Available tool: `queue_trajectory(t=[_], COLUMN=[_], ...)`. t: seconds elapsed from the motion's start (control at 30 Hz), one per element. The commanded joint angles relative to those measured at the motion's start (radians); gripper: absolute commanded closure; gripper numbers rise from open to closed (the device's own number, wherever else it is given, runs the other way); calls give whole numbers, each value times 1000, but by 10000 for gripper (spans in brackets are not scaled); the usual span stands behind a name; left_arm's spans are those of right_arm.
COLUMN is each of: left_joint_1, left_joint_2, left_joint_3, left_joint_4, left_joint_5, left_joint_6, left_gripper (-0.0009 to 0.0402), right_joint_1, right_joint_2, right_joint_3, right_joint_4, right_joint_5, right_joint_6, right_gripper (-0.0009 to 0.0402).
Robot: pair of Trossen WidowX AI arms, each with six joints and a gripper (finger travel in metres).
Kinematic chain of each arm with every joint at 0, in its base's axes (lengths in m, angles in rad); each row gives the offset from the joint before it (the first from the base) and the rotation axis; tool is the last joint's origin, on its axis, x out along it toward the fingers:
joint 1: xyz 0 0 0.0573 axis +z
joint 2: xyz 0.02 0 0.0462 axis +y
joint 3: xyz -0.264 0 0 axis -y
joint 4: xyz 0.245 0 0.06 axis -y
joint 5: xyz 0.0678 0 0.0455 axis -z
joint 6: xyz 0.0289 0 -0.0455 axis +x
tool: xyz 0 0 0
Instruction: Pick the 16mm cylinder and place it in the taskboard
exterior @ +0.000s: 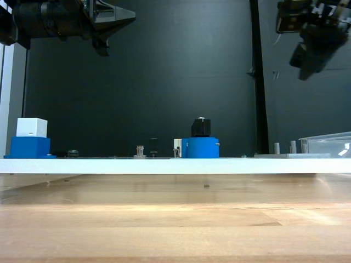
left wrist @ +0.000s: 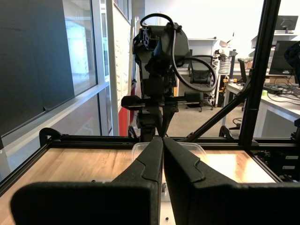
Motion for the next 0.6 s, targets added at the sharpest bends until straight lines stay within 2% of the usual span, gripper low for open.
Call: queue_trajectory(t=[0.03,0.53,0.6], left_joint_1=[0,0,0], left_joint_2=[0,0,0], left_joint_3=[0,0,0], left_joint_4=[0,0,0], left_joint_5=[0,0,0], left_joint_6=[0,0,0], left_gripper=[393,393,393], right_joint_1=[19,101,102], right_joint_2=[-1,3,8], right_joint_3=[1,0,0], right_joint_4=[-60,-255,-275], right_joint_5=[-2,-13,-27], right_joint_6=[48,240,257], right_gripper=[393,393,393])
